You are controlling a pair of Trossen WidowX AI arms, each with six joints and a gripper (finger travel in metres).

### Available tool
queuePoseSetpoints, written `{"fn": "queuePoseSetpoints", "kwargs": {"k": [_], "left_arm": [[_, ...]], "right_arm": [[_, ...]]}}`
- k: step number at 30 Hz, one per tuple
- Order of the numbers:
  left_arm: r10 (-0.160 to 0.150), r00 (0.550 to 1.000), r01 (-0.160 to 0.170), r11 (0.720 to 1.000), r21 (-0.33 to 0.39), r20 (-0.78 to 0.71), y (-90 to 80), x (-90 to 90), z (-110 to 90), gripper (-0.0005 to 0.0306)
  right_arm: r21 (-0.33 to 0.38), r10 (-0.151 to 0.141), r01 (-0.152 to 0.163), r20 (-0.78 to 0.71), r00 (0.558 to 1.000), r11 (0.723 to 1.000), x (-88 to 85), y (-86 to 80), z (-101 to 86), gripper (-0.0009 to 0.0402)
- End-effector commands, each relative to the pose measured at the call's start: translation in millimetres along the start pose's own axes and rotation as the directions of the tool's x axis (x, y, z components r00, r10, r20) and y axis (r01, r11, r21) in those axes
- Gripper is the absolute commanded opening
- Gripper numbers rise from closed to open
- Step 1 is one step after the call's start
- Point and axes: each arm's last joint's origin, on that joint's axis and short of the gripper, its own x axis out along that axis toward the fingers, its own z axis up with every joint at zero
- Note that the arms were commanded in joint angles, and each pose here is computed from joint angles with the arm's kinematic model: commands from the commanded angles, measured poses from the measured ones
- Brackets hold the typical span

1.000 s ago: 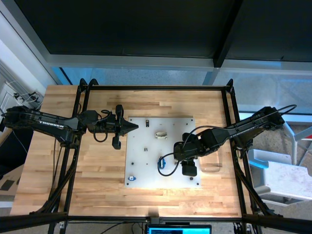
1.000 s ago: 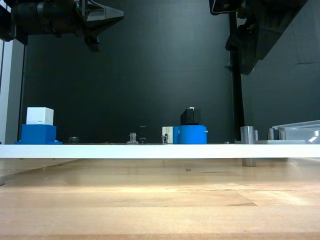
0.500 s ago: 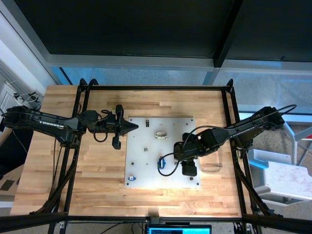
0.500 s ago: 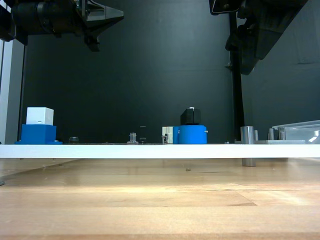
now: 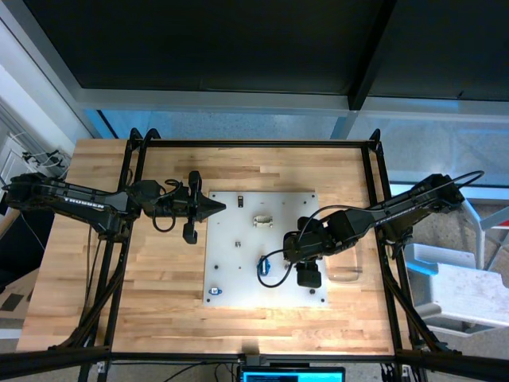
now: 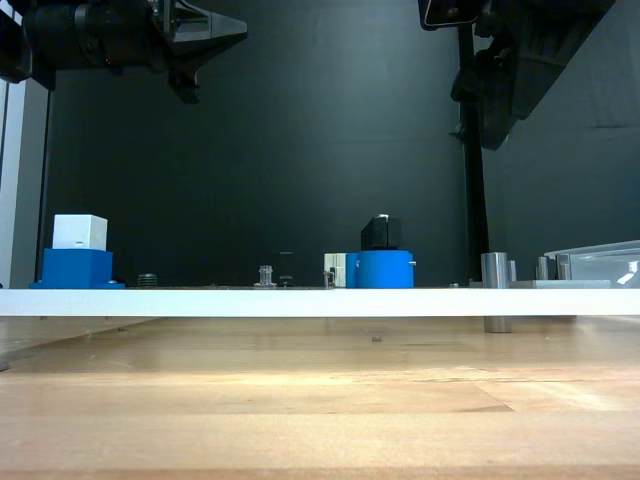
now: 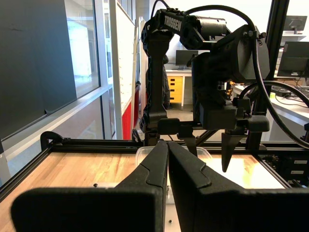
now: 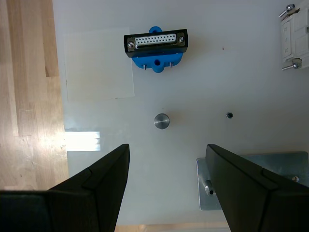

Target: Pick the 16mm cylinder and place it in the taskboard

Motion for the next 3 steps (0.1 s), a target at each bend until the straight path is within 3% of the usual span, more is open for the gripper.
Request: {"fn": "queuePoseSetpoints", "kwargs": {"k": [1, 3], "left_arm": [[0.000, 1.000, 0.000, 1.000, 0.000, 0.000, 0.1, 0.0, 0.1, 0.0000], [0.000, 1.000, 0.000, 1.000, 0.000, 0.000, 0.0, 0.0, 0.1, 0.0000]], "right_arm": [[0.000, 0.000, 0.000, 0.000, 1.000, 1.000, 0.1, 0.1, 0.0, 0.0220], [0.000, 0.000, 0.000, 0.000, 1.000, 1.000, 0.0, 0.0, 0.0, 0.0220]]}}
